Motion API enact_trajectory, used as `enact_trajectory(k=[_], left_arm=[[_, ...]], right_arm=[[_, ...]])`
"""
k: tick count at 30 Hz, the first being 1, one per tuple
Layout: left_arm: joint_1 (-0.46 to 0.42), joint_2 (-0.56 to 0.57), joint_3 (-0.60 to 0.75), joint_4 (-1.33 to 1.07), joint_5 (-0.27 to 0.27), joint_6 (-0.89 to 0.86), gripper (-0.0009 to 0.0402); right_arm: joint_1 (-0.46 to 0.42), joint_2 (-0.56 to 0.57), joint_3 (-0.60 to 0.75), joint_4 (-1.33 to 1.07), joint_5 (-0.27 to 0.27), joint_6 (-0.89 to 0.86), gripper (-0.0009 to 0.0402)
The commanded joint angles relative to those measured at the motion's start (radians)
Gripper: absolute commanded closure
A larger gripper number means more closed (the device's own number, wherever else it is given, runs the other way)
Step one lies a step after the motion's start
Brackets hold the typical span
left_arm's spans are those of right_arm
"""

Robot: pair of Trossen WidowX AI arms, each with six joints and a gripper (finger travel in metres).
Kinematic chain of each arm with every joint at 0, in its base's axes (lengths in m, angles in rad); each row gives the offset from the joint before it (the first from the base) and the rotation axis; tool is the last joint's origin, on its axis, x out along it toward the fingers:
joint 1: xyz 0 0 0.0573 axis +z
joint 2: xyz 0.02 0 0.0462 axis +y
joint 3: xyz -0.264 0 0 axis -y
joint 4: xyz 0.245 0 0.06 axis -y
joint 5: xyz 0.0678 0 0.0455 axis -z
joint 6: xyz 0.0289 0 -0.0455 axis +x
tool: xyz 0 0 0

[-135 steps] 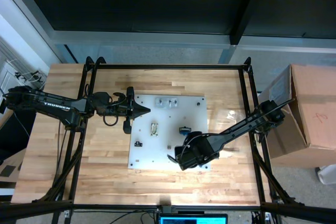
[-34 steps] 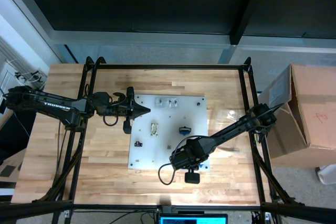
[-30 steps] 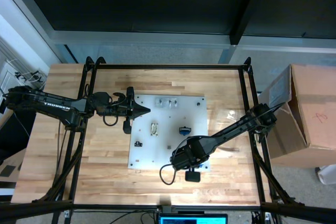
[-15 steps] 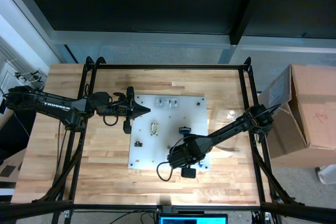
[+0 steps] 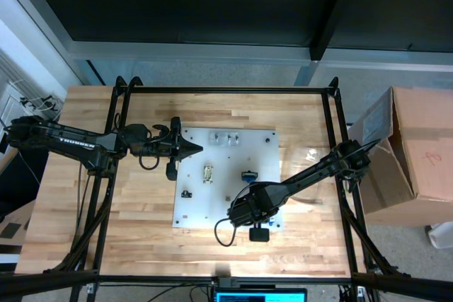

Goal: Pick the M12 nut and place it on its threads and fasten

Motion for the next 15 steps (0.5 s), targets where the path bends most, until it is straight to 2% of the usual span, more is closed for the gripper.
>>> enact_trajectory(k=[1, 11, 12, 13, 15], left_arm=[[0.000, 0.000, 0.000, 0.000, 0.000, 0.000, 0.0393], [0.000, 0.000, 0.000, 0.000, 0.000, 0.000, 0.0393], [0.000, 0.000, 0.000, 0.000, 0.000, 0.000, 0.0393], [0.000, 0.000, 0.000, 0.000, 0.000, 0.000, 0.0393], [0.000, 0.000, 0.000, 0.000, 0.000, 0.000, 0.0393]], right_arm=[[-0.002, -0.002, 0.000, 0.000, 0.056, 0.014, 0.0393], [-0.003, 0.029, -0.003, 0.060, 0.045, 0.019, 0.0393], [-0.003, 0.029, -0.003, 0.060, 0.017, 0.016, 0.0393], [-0.004, 0.028, -0.003, 0.062, -0.044, 0.007, 0.0393], [-0.005, 0.028, -0.003, 0.065, -0.219, -0.034, 0.0393]])
